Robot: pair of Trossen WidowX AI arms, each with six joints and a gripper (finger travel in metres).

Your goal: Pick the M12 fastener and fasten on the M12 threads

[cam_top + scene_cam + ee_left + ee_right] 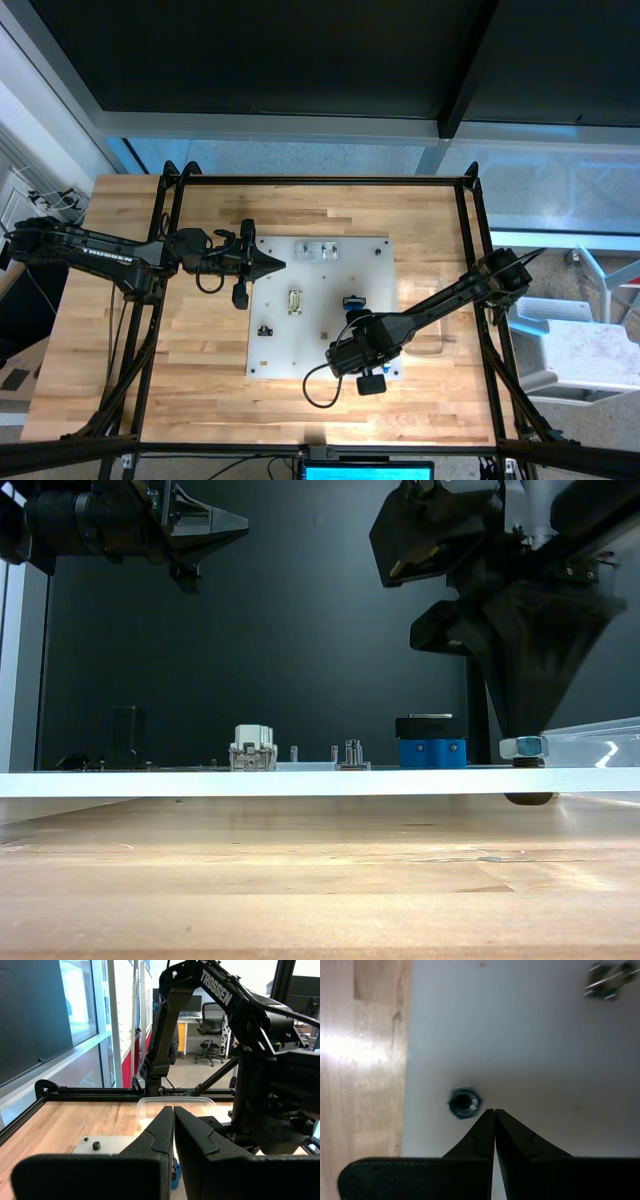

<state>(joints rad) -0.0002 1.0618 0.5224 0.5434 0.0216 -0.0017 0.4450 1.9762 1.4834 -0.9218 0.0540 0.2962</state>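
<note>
The right gripper [494, 1111] is pointing straight down at the near right edge of the white board [545, 1050]. Its fingers are pressed together and gripping nothing. The M12 fastener [464, 1102] is sitting just beside those tips, not between them, with its dark centre showing. From table height the silver nut is resting on a thin dark band, the M12 threads [524, 763], so it looks to be on its stud. How far down it has run cannot be told, and the arm is hiding the spot from above. The clear tray [600, 742] is standing behind the nut, not around it.

The left gripper [280, 265] is parked high over the board's far left side, its fingers closed too.

As a judgement, the fastening is asking for a proper hold. That means opening the fingers, shifting sideways until the nut is centred between them, and closing on opposite flats. The wrist should be turning squarely about the stud's axis, under light downward pressure only. Any tilt risks cross-threading, and closed tips alongside the nut are only nudging it.
</note>
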